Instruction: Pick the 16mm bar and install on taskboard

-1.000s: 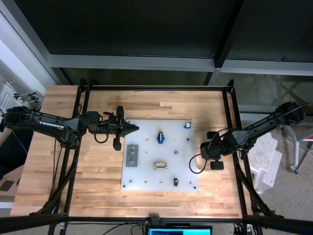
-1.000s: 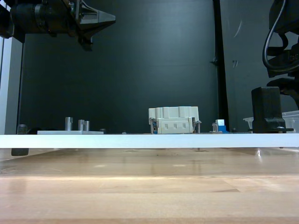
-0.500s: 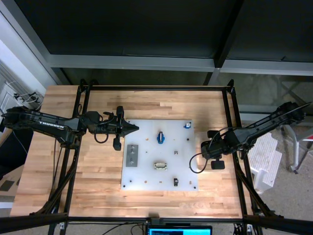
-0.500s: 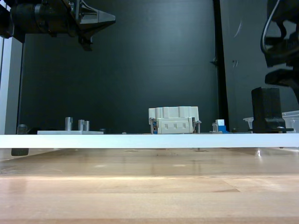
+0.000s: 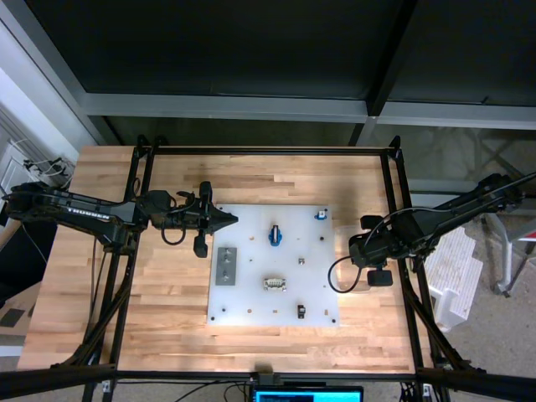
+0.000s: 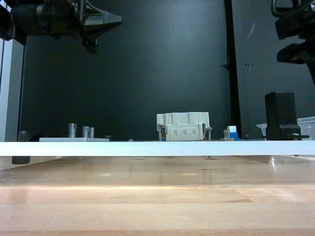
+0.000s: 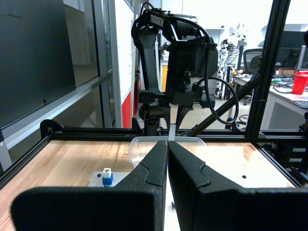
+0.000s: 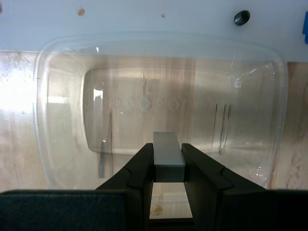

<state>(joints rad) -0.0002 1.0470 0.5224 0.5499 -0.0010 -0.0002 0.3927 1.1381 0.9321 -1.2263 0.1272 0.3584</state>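
My right gripper [image 8: 168, 166] is shut on the 16mm bar [image 8: 167, 155], a short dull grey metal piece held between its black fingers [image 8: 143, 166]. It hangs above a clear plastic tray [image 8: 62, 120], with the taskboard's white edge [image 8: 144, 19] just beyond. In the high view the right gripper [image 5: 358, 249] is just off the right edge of the white taskboard [image 5: 251, 306]. My left gripper [image 5: 230, 219] is shut and empty, held high over the board's back left corner; its tip [image 6: 115, 19] shows in the low view.
On the board are a grey block with two holes [image 5: 226, 265], a blue knob [image 5: 275, 235], a beige connector [image 5: 274, 286] and a black block [image 6: 280, 115]. Black frame rails [image 5: 389, 209] border the table. A white rack [image 5: 456, 272] stands off its right side.
The right arm has lifted, rising in the low view and shifting slightly back and right in the high view. The left arm has not moved.
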